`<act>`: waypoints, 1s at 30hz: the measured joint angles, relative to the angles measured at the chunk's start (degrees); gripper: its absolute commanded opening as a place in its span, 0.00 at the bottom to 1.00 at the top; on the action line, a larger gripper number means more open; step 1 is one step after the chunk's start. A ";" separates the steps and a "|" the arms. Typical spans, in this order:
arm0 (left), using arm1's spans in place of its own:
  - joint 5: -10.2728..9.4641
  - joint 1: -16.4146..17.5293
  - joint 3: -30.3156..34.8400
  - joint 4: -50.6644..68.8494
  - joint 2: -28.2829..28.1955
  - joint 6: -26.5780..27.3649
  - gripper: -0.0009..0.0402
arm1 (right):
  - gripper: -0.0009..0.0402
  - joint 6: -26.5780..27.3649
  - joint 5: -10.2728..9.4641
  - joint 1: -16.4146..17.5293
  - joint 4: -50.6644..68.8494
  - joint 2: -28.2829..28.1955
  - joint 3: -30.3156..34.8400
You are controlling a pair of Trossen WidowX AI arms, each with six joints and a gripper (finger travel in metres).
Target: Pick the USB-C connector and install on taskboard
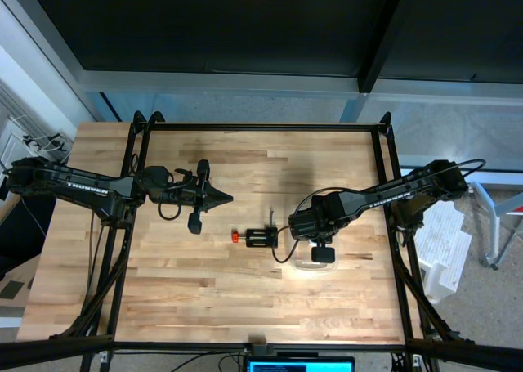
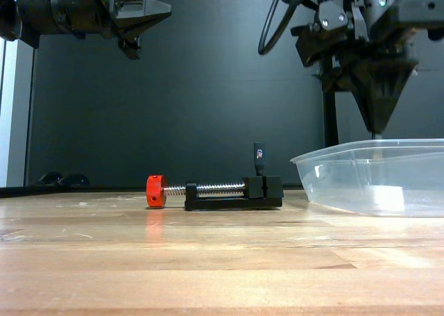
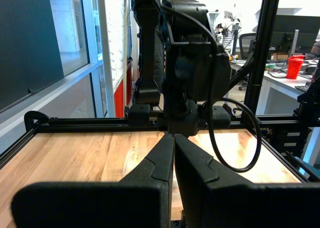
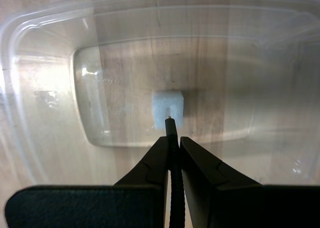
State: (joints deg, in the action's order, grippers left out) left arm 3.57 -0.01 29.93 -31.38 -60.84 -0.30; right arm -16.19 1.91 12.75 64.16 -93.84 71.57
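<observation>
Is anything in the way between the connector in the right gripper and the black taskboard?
Nothing visible. The right gripper holds the USB-C connector above the clear tray, whose wall sits lower, beside the taskboard. The left gripper hangs high, off left.

We see the left tool (image 1: 222, 198) out over the bare wood of the worktop (image 1: 204, 282), its fingers drawn together into a point aimed toward the middle, well apart from the taskboard (image 1: 263, 238). The taskboard lies near the worktop's centre, with its orange-red knob (image 1: 234, 237) at the end facing the left arm. The right tool (image 1: 317, 249) sits just beside the taskboard's other end, pointing down over a clear plastic tray (image 1: 304, 266) whose rim shows faintly beneath it.
</observation>
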 measured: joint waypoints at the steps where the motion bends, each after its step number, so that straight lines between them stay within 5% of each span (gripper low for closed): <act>1: 0.00 0.00 0.02 0.00 0.00 -0.02 0.02 | 0.02 0.00 0.00 0.00 0.81 0.02 0.81; 13: 0.02 0.00 0.00 0.00 0.00 -0.02 0.02 | 0.02 0.63 0.00 -0.13 9.40 0.02 8.15; 30: 0.00 0.00 0.02 0.00 0.00 0.00 0.02 | 0.02 1.42 -0.13 -0.26 11.19 -0.09 8.50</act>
State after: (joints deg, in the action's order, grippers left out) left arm 3.57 -0.01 29.95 -31.38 -60.84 -0.30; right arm -14.76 1.78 12.49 75.35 -93.93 80.07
